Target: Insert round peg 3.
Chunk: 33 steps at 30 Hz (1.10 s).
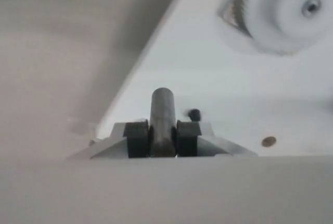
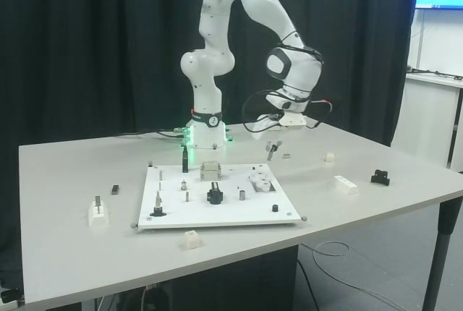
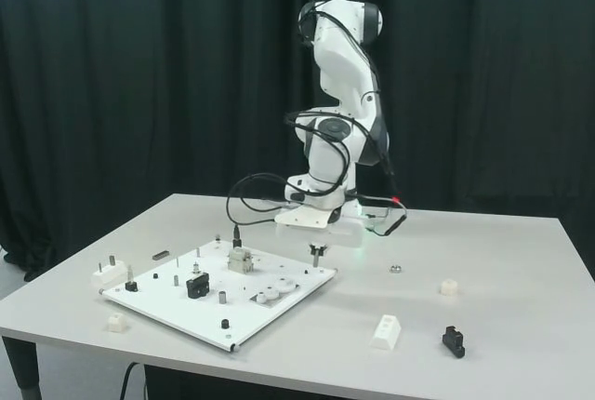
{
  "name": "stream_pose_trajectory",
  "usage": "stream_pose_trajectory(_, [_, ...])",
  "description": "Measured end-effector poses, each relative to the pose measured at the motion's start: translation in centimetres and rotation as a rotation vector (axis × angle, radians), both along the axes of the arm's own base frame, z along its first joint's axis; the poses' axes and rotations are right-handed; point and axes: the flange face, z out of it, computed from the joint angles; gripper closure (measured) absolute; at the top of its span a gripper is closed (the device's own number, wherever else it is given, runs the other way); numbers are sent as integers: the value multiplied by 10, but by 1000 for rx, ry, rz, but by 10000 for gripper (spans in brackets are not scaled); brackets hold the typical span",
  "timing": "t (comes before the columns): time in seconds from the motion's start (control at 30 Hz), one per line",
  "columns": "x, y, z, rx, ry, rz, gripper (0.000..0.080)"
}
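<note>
Grey table (image 2: 65,173), hand (image 1: 162,139) gripping round peg (image 1: 162,114)

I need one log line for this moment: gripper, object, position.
gripper: shut on grey metal round peg | position: held above edge of white assembly board, near white gear | insertion: not yet done

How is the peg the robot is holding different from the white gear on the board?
The round peg is grey and slim like a short rod; the white gear is wide and flat with teeth around its rim. The peg is pinched in the gripper above the white board, near its edge; the gear sits on the board with a screw at its centre. Both are round.
</note>
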Motion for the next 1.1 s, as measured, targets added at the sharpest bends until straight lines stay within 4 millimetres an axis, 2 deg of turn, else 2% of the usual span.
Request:
stream_pose_trajectory(0.63, [-34,-63,1,48,17,34,693])
stream_pose_trajectory(1.1, [-44,-108,-6,85,5,22,693])
